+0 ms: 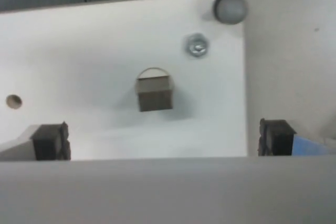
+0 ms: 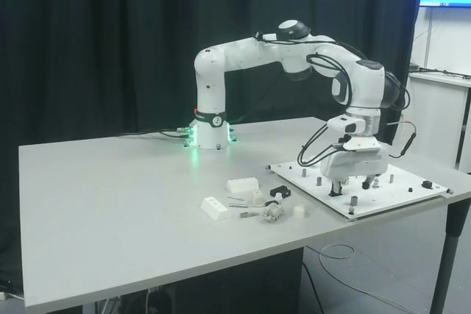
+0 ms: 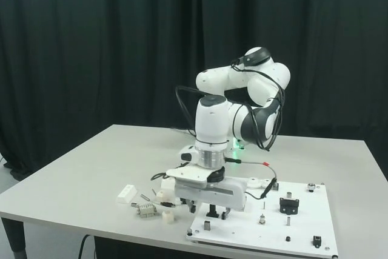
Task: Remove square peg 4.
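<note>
A short grey square peg stands upright in its hole in the white board. My gripper hangs low over the board and is open, its black fingertips far apart with nothing between them. The peg lies ahead of the fingertips, roughly centred between them, and is not touched. In the first room view the gripper hovers just above the board, with a small peg close in front of it. The second room view shows the gripper over the board's near left part, a small peg below it.
A nut and a round grey peg sit beyond the square peg, near the board's edge. Loose white blocks and small parts lie on the table beside the board. Black fixtures stand on the board.
</note>
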Available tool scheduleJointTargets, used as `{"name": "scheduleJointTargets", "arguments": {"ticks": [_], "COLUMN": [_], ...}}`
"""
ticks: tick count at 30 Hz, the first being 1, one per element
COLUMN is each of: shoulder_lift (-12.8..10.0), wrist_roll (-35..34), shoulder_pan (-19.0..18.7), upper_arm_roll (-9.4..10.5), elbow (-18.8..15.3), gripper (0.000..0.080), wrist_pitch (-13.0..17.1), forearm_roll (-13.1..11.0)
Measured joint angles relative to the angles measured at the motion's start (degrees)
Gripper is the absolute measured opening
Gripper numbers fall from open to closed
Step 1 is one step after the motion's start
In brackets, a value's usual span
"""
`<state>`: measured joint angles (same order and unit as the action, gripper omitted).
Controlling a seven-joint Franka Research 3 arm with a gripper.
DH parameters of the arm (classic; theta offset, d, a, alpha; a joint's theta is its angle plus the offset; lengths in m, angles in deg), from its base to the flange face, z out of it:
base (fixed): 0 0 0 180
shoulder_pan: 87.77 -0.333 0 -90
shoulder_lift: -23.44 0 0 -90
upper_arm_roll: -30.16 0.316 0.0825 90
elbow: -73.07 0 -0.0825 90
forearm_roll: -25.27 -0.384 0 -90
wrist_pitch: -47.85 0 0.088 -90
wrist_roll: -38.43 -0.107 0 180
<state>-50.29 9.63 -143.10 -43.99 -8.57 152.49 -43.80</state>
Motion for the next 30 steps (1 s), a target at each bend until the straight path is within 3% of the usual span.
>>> {"name": "scheduleJointTargets", "arguments": {"ticks": [11,30], "shoulder_lift": [0.0,-0.05], "wrist_roll": [-1.27,-2.72], "shoulder_pan": [1.32,4.21], "upper_arm_roll": [2.24,4.43], "elbow": [1.68,4.64], "gripper": [0.08,0.08], "wrist_pitch": [-0.37,-0.35], "forearm_roll": [0.11,0.91]}}
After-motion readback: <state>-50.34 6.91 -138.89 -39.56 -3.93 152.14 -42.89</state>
